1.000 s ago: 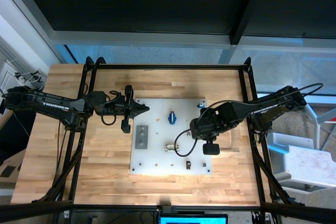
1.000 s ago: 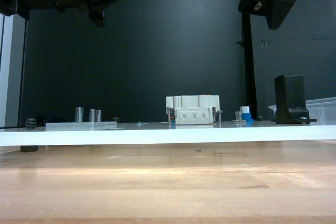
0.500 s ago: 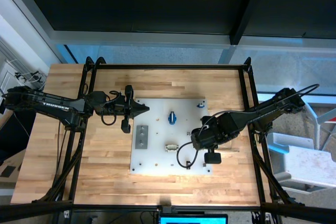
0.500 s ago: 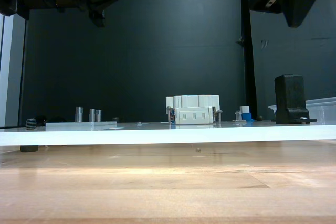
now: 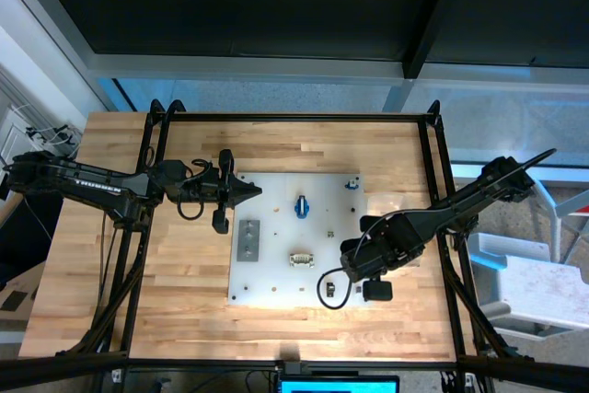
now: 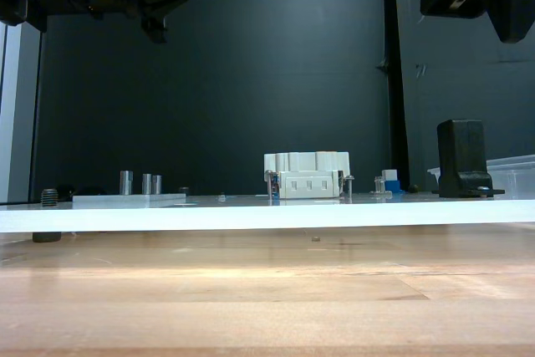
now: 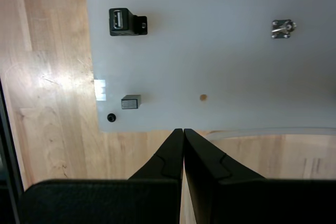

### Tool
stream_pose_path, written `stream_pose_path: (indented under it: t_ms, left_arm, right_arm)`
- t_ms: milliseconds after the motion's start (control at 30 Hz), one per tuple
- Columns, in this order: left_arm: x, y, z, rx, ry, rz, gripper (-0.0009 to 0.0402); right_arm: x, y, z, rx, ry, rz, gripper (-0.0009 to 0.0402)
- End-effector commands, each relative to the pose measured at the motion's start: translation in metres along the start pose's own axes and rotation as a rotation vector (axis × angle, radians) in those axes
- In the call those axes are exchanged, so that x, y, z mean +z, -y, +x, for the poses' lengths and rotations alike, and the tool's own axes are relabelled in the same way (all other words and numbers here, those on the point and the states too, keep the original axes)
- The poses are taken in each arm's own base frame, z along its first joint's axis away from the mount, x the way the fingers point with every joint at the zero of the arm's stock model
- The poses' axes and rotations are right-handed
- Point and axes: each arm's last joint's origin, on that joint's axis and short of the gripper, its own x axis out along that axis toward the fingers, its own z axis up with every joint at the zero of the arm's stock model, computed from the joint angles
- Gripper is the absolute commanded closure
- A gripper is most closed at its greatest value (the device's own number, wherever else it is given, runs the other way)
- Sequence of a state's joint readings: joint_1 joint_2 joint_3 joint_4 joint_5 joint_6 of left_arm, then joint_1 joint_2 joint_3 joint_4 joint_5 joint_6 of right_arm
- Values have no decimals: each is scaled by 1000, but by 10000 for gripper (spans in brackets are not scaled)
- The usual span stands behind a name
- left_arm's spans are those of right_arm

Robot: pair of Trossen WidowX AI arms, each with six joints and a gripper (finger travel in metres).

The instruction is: Pick the 16mm bar from the taskboard and place it in the container

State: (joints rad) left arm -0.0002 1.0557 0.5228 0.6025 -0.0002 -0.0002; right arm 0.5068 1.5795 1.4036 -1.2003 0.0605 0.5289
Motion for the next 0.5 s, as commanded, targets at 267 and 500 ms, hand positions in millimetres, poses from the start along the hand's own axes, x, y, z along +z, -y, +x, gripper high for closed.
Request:
stream_pose_path:
  t_ms: [267, 500]
  left_arm:
    - [0, 0, 0, 0, 0, 0, 393]
    - [0, 0, 0, 0, 0, 0, 393]
  right_arm:
    - [-5, -17, 18, -8, -32, -5, 393]
    - [-3, -21, 26, -10, -38, 2, 386]
